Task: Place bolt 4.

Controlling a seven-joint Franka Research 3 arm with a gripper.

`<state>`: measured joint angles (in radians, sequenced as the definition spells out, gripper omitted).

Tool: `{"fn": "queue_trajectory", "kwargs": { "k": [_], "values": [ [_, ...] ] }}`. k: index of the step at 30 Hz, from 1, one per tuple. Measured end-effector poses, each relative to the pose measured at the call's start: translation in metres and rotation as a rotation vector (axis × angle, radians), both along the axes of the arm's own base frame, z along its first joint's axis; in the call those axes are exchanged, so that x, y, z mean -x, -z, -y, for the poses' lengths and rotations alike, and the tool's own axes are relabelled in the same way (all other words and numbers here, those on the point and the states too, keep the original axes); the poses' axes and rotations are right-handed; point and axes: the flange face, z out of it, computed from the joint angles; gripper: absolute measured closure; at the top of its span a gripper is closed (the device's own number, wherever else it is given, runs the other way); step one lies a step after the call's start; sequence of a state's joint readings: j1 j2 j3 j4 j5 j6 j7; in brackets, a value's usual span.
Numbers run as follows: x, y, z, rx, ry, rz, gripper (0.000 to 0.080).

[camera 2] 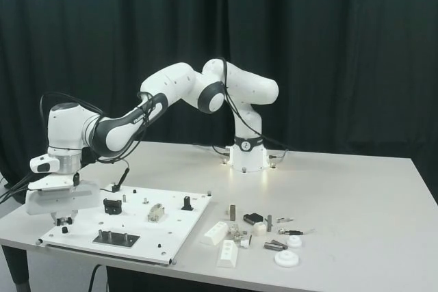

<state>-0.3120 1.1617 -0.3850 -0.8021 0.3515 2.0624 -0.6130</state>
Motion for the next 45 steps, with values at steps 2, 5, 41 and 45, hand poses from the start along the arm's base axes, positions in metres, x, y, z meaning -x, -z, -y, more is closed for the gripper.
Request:
{"fn": "queue_trajectory", "kwargs": {
  "k": [2, 5, 41, 45],
  "values": [
    [-0.001, 0.001, -0.004, -0.008, 0.004, -0.007, 0.0578],
    [-0.003, 0.001, -0.011, -0.019, 0.01, -0.018, 0.0578],
    [-0.02, -0.013, -0.1, -0.098, 0.053, -0.193, 0.0578],
    [-0.02, -0.014, -0.111, -0.106, 0.057, -0.218, 0.0578]
  ]
}}
